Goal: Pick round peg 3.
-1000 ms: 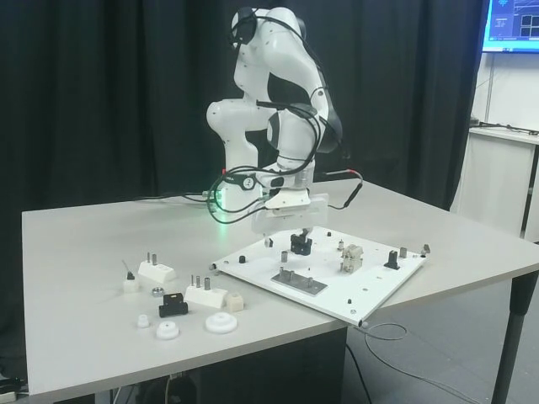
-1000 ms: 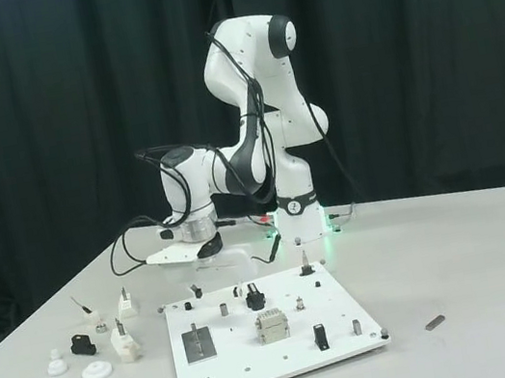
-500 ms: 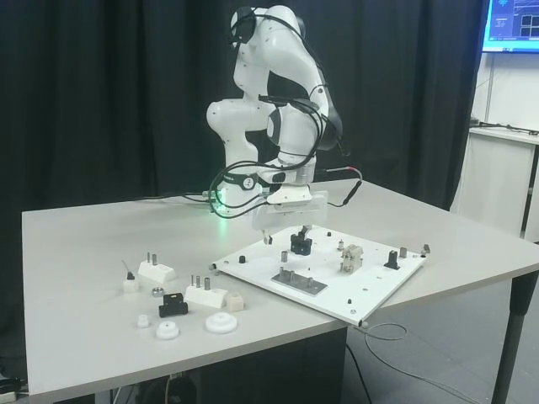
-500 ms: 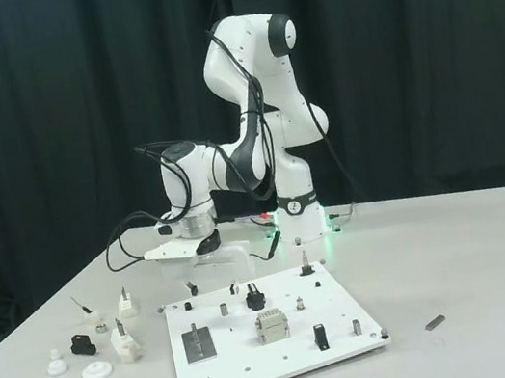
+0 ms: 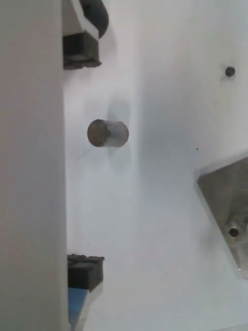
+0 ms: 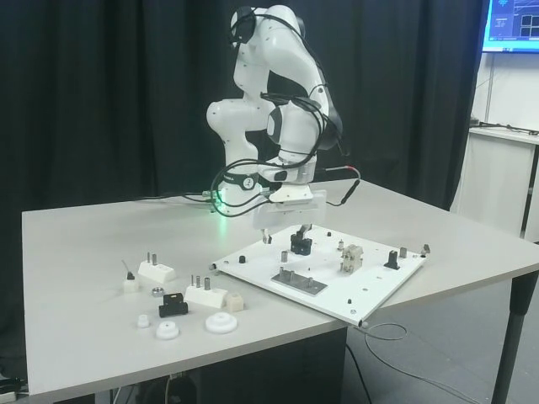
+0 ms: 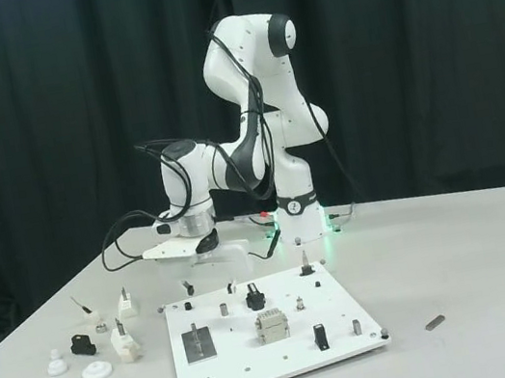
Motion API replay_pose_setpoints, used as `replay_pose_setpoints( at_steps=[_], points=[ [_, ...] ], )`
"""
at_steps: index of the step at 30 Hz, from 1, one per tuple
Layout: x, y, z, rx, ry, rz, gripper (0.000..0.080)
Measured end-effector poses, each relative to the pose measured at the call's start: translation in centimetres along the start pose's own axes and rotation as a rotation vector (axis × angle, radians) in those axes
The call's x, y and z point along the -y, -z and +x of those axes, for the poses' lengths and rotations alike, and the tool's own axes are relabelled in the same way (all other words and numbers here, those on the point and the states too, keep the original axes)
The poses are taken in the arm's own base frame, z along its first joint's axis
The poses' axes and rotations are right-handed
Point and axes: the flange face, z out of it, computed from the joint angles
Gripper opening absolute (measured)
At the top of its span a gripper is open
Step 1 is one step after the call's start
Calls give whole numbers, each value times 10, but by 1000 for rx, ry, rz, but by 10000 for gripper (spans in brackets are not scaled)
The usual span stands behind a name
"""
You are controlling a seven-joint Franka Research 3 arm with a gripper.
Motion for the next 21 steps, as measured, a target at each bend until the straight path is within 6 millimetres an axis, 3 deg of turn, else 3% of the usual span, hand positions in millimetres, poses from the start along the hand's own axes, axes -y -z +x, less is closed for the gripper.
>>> replay_pose_setpoints(
  at_steps=[10, 21],
  points=[
    [-3, 6, 7, -29, 92, -14, 800],
    [-15, 18, 33, -94, 175, -33, 800]
  ],
)
